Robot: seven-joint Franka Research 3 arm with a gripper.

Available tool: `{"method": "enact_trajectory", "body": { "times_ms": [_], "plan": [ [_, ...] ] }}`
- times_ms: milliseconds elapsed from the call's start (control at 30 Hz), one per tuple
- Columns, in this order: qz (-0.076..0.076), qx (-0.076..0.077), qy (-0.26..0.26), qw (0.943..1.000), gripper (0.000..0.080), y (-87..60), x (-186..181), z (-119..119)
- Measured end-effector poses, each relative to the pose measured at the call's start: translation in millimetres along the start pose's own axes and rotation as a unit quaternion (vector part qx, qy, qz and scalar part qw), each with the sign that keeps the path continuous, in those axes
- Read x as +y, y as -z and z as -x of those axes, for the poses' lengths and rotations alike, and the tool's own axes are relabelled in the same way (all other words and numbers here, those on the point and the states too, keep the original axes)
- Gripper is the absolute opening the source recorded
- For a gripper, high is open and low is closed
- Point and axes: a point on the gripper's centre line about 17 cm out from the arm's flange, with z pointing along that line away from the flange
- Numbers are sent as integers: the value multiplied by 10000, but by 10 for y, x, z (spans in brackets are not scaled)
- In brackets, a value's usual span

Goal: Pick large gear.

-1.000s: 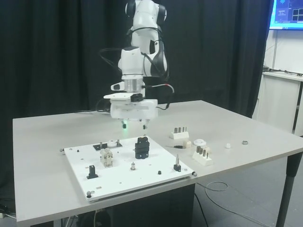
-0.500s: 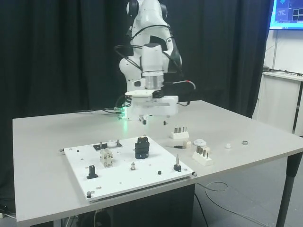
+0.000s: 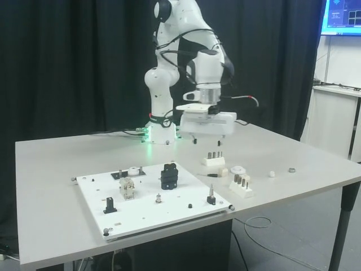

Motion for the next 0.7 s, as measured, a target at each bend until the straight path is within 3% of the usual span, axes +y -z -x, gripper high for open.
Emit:
{"method": "enact_trajectory", "body": {
  "times_ms": [300,700],
  "plan": [
    [137,-40,355,9993,800,-33,-308,331],
    [85,24,568,9983,800,-112,-658,636]
  ]
}}
